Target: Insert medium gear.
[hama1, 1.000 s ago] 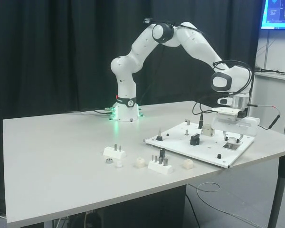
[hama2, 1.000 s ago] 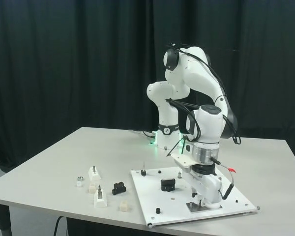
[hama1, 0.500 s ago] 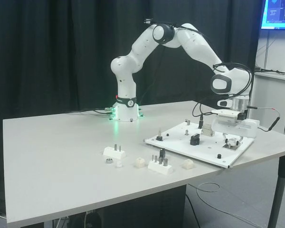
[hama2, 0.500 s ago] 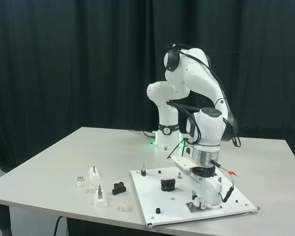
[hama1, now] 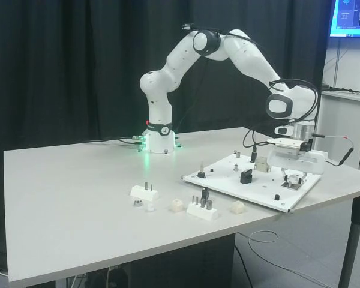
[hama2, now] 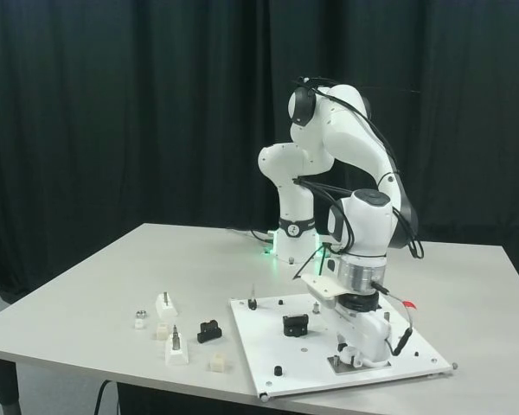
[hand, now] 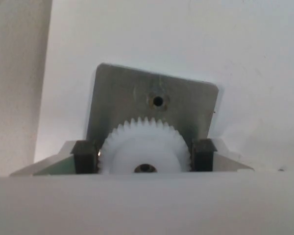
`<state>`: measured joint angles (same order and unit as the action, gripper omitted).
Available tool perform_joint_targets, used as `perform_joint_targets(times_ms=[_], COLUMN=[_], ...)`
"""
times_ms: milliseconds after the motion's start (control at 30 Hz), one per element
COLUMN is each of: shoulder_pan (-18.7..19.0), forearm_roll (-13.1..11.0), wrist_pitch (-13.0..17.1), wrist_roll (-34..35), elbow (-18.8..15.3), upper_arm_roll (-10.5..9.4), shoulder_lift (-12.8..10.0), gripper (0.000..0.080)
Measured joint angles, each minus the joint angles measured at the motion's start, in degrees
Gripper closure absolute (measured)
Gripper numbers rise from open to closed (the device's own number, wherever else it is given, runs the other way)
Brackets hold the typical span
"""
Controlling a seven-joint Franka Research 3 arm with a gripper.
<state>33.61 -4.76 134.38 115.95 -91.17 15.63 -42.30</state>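
The medium gear (hand: 145,152) is clamped between the two black fingers (hand: 84,156) of the gripper (hand: 144,157), held directly over the grey metal plate (hand: 122,98) on the white board (hama1: 228,180). It is seen as a white, finely toothed disc with a central bore.

No writing, label, brand mark or number can be read anywhere in these views. The screen (hama1: 351,18) at the far right of the first room view shows marks too small to make out, and nothing legible appears on the arm (hama2: 337,121).
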Motion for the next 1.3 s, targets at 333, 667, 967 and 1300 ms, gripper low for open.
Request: perform_joint_targets(times_ms=[333, 667, 967, 1300], shoulder_pan=[0.0, 0.0, 0.0, 0.0], forearm_roll=[0.1, 0.1, 0.1, 0.1], wrist_pitch=[0.0, 0.0, 0.0, 0.0], wrist_roll=[-3.9, -7.5, -11.2, -15.8], elbow=[0.0, 0.0, 0.0, 0.0], upper_arm_roll=[-0.05, -0.06, -0.07, -0.08], shoulder_lift=[0.0, 0.0, 0.0, 0.0], gripper=[0.0406, 0.0406, 0.0406, 0.0406])
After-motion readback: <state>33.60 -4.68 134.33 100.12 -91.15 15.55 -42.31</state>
